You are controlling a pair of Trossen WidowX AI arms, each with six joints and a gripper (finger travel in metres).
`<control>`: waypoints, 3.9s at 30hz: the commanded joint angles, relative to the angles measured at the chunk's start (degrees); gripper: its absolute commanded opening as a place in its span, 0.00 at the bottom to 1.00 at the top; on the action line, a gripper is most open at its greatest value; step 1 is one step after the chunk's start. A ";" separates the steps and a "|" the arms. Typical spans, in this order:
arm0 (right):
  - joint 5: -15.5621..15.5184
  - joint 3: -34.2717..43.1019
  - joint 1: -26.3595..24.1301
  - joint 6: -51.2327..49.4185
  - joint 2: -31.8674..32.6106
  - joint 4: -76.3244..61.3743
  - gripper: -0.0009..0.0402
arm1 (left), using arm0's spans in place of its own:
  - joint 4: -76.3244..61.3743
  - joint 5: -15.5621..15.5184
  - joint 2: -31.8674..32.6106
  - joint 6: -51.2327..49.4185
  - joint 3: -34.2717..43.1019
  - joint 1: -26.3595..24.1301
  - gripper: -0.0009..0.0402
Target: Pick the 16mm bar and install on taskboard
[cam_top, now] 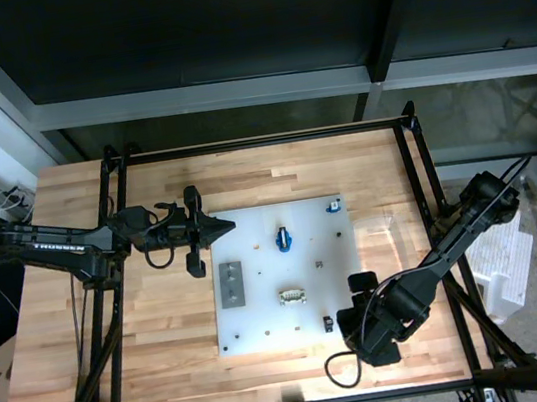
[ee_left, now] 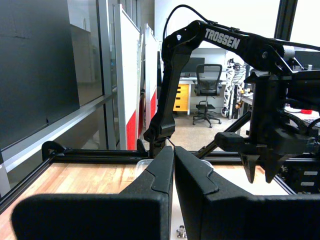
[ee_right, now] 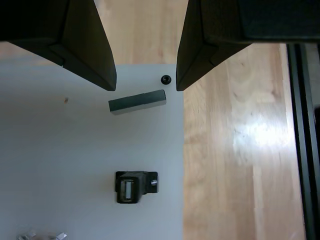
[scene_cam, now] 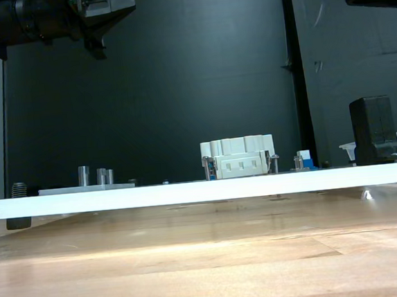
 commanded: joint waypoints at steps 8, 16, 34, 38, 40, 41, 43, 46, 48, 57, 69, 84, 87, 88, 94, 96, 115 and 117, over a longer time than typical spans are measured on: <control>0.00 -0.11 -0.15 -5.90 0.00 0.07 0.42 | 0.00 0.04 0.00 0.00 0.00 0.00 0.02; 0.33 -0.11 -1.46 22.80 -0.02 -0.09 0.42 | 0.02 0.02 0.00 0.00 0.00 0.00 0.02; -3.15 -4.00 -1.77 57.31 0.15 2.23 0.42 | 0.00 0.02 0.00 0.00 0.00 0.00 0.02; -4.63 -6.64 -1.75 58.40 0.15 5.90 0.42 | 0.00 0.02 0.00 0.00 0.00 0.00 0.02; -4.57 -8.37 -1.75 59.32 0.15 8.70 0.42 | 0.00 0.02 0.00 0.00 0.00 0.02 0.02; -4.66 -9.16 -1.77 59.45 0.15 9.68 0.42 | 0.00 0.02 0.00 0.00 0.00 0.00 0.02; -4.85 -10.51 -1.77 59.78 0.15 10.45 0.42 | 0.00 0.02 0.00 0.00 0.00 0.00 0.02; -5.64 -11.89 -1.79 60.74 0.15 10.69 0.42 | 0.02 0.02 0.00 0.00 0.00 0.00 0.02; -5.60 -12.55 -1.81 60.98 0.15 11.13 0.42 | 0.00 0.02 0.00 0.00 0.00 0.00 0.02; -5.53 -15.61 -1.90 62.23 0.15 16.63 0.42 | 0.00 0.02 0.00 0.00 0.00 0.02 0.02; -5.77 -15.65 -1.92 62.23 0.15 15.45 0.42 | 0.00 0.02 0.00 0.00 0.00 0.02 0.02; -6.16 -15.52 -1.92 59.58 0.04 15.45 0.17 | 0.00 0.02 0.00 0.00 0.00 0.02 0.02; -6.10 -15.52 -1.92 58.27 -0.02 15.39 0.13 | 0.09 0.02 0.00 0.00 0.00 0.02 0.02; -6.12 -15.52 -1.92 57.55 -0.09 15.39 0.11 | 0.07 0.02 0.00 0.00 0.00 0.00 0.02; -5.97 -15.52 -2.03 54.73 -1.68 14.47 0.07 | 0.04 0.04 0.00 -0.02 0.00 -0.02 0.02; -5.31 -15.52 -2.12 53.40 -2.80 13.60 0.07 | -0.11 0.28 0.00 -0.13 0.00 0.00 0.02; -4.57 -15.52 -17.05 11.37 -14.82 6.88 0.07 | -4.00 1.53 0.15 -1.81 0.79 -0.13 0.09; -4.55 -15.52 -19.39 6.03 -15.69 6.27 0.07 | -4.15 1.44 0.15 -1.92 0.79 -0.13 0.11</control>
